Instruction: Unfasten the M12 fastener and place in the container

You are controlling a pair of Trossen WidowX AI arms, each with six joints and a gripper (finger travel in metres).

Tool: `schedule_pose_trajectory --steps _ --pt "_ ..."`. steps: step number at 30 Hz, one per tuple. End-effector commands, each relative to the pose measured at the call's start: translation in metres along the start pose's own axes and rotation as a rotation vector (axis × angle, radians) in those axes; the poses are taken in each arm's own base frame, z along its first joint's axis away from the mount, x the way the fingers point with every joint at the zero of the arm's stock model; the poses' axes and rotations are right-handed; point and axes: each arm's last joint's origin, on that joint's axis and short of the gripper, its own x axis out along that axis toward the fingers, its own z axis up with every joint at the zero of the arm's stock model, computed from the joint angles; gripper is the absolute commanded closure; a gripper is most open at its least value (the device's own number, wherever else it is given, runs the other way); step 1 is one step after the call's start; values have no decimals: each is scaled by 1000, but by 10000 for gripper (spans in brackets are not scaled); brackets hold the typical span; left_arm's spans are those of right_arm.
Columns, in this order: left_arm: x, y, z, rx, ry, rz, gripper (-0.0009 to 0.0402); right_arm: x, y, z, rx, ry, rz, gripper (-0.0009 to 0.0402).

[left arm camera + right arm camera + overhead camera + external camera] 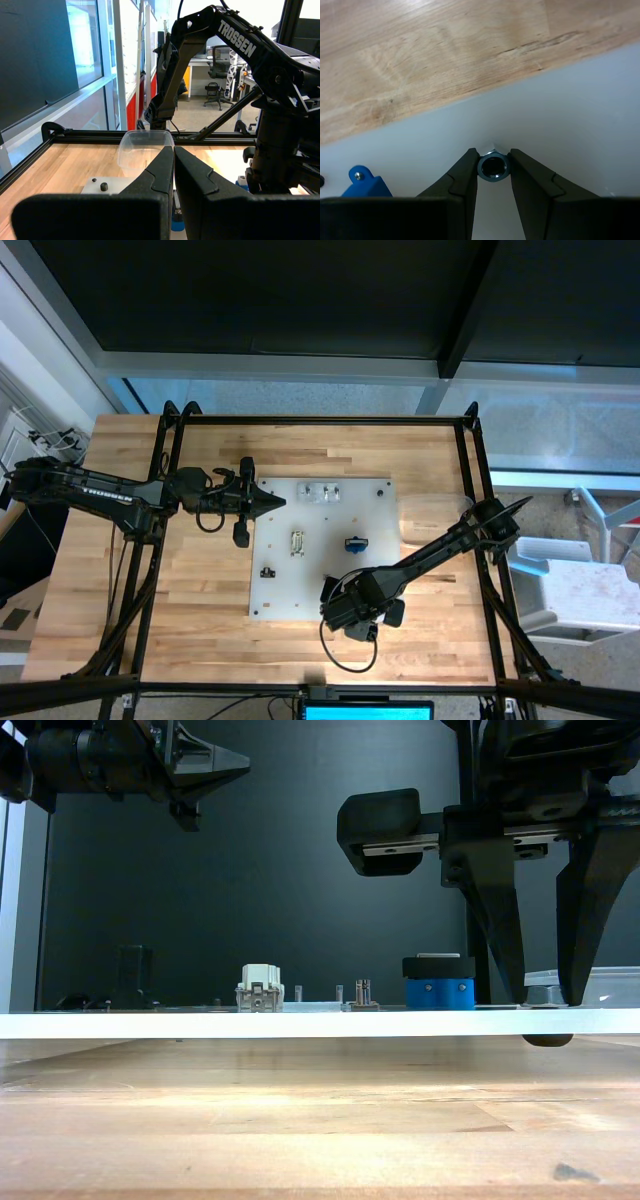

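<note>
**Right gripper** (545, 996): shown lowered upright onto the near right edge of the white board (580, 115). Its two fingers are clenched on the small nut (493, 167) from opposite sides. The vertical approach is judged to be chosen so that a turn of the wrist is passed straight into the nut about its thread axis.

**Nut:** held at board level, where its stud stands (the stud's ribs are hidden by nut and fingers, so whether the thread is engaged cannot be told). The bore is presented to the wrist camera as a dark circle. The axis is therefore taken to point straight up from the board, in line with the gripper. No long axis is made out, since the part is seen as a squat ring.

**Container** (432, 516): set on the wooden table (200, 620) just beside the board's right edge, toward the far end and well apart from the nut. The nut is not in it.

**Left gripper** (278, 502): parked high over the board's far left edge, fingers pressed together on nothing, and placed clear of the working arm.
</note>
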Motion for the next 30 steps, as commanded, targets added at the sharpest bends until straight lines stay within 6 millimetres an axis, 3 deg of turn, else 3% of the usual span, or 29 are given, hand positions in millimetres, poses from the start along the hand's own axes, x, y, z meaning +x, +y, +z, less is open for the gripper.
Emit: schedule_pose_trajectory --steps 1,13,25,30 --pt "0 0 0 0 -1 0 393 0 0 0 -18 4 0 389" --pt "0 0 0 0 -1 0 393 0 0 0 -14 3 1 374" --pt "0 0 0 0 -1 0 393 -2 3 3 -24 -2 -3 232" --pt "0 0 0 0 -1 0 393 -10 5 4 -9 -10 -11 192"
